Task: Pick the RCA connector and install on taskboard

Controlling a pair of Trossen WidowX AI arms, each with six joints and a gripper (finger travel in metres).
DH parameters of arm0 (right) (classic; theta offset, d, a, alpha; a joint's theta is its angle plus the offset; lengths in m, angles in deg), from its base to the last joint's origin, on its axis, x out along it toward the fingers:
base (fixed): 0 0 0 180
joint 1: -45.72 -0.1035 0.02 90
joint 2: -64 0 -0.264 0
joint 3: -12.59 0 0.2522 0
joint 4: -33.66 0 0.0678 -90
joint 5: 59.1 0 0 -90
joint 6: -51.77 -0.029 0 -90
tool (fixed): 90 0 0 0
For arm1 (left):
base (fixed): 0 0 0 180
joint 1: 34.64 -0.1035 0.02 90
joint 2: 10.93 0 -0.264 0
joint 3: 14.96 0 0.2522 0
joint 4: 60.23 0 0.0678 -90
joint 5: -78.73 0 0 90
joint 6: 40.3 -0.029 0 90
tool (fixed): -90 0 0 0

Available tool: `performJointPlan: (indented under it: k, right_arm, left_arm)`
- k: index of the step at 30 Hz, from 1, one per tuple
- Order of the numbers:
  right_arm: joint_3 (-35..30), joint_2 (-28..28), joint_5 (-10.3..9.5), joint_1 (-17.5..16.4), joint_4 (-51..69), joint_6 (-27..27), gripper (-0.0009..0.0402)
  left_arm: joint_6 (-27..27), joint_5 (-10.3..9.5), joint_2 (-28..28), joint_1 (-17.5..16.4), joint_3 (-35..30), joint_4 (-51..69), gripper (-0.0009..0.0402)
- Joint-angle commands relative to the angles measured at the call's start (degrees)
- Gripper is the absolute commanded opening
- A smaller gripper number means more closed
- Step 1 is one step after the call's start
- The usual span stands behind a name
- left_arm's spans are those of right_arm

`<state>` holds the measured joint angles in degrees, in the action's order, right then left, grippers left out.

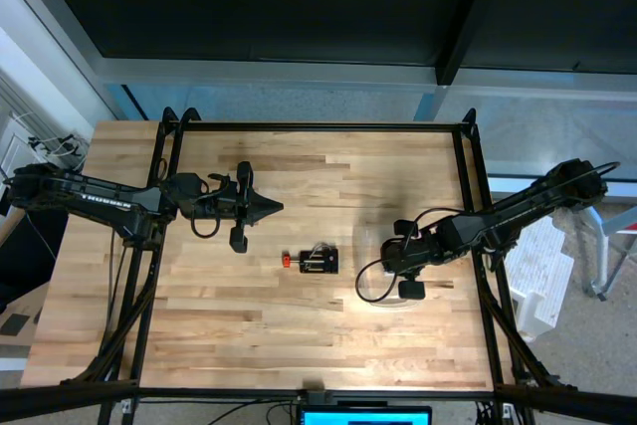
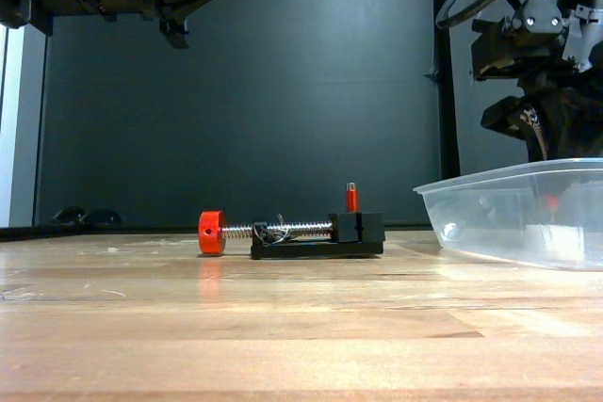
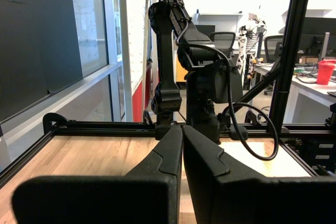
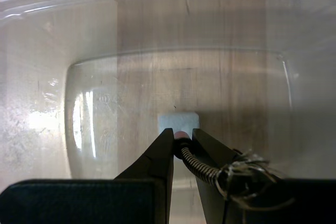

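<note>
The RCA connector (image 4: 195, 164) sat pinched between the right gripper's (image 4: 181, 136) nearly closed fingers, inside the clear tray (image 4: 94, 103), just short of a white cube (image 4: 178, 120). The taskboard (image 1: 318, 262) lay apart on the table (image 1: 249, 325). The left gripper (image 3: 182, 129) hung high, fingers together, empty.

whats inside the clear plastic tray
A small white cube and the right pincer, shut on the slim silvery RCA connector; the clear tray floor beneath them is hidden. Left pincer hangs shut outside.

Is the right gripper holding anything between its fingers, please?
Yes: the right gripper, in the clear tray, pinches the RCA connector, while the left gripper hangs shut at the left.
</note>
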<state>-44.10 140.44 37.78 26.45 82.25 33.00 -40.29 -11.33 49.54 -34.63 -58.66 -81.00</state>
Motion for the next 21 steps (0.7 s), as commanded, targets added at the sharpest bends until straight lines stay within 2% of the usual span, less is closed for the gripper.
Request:
performJointPlan:
  k: [1,3,5,14,21]
  right_arm:
    - [-1.86,-0.94,0.02,0.00,2.75,0.02,0.0002]
    - [-3.52,-1.51,0.11,0.02,4.98,0.20,0.0002]
    - [-5.33,-1.95,1.05,0.07,7.43,0.31,0.0002]
    - [-13.53,-2.47,1.16,0.17,17.16,1.25,0.0002]
    - [-15.41,-2.43,1.16,1.31,18.60,0.98,0.0000]
  left_arm:
    - [-0.02,0.02,0.02,0.00,-0.02,0.00,0.0000]
    - [-0.02,0.02,0.02,0.00,-0.02,-0.02,0.0000]
    - [-0.02,0.02,0.02,-0.02,-0.02,-0.02,0.0000]
    - [-0.02,0.02,0.02,0.00,-0.02,0.00,0.0000]
    - [-0.02,0.02,0.02,0.00,-0.02,-0.02,0.0000]
